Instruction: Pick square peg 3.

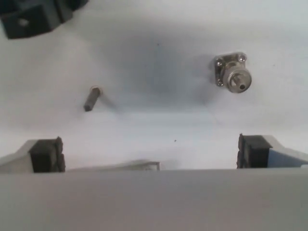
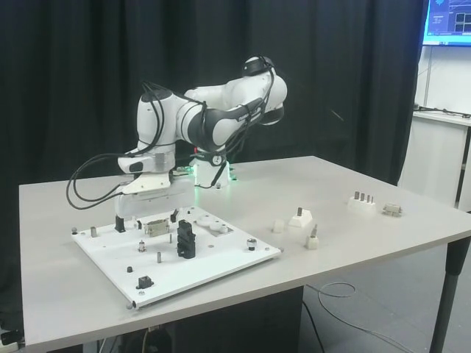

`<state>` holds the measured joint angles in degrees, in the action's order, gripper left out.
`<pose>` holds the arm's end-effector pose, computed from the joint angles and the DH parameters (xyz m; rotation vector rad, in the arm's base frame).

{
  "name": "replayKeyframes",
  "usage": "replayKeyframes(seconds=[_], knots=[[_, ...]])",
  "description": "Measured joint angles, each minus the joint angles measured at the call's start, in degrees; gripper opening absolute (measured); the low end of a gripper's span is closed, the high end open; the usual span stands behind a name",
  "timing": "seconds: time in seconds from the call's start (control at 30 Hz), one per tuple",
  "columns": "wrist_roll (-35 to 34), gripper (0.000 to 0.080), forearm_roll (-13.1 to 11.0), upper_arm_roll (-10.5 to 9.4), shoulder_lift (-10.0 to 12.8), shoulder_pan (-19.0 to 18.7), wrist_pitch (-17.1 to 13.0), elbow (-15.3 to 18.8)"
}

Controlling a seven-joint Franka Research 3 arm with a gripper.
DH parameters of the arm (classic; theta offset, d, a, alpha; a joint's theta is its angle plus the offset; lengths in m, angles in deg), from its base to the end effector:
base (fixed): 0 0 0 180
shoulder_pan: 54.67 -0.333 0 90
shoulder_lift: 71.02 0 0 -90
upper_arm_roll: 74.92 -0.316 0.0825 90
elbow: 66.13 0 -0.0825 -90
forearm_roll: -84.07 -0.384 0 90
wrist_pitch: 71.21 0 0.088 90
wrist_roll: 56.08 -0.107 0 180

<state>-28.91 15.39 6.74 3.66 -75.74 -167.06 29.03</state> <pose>0.5270 -0.3843 0.2514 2.8846 -1.1568 -0.1976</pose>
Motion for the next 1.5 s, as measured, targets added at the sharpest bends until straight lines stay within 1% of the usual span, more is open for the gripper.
replayKeyframes(seconds=[0.3,0.53,0.77,1.13,1.5], knots=[[0.0,0.08,0.0,2.26,0.0,-0.9,3.3,-0.4],[0.0,0.08,0.0,3.58,0.0,-1.3,5.0,-0.8],[0.0,0.08,0.1,4.42,0.0,-1.7,5.9,-1.0],[0.0,0.08,0.1,5.28,0.0,-2.5,6.4,-1.1],[0.0,0.08,0.2,7.08,0.0,-2.8,8.8,-2.4]])
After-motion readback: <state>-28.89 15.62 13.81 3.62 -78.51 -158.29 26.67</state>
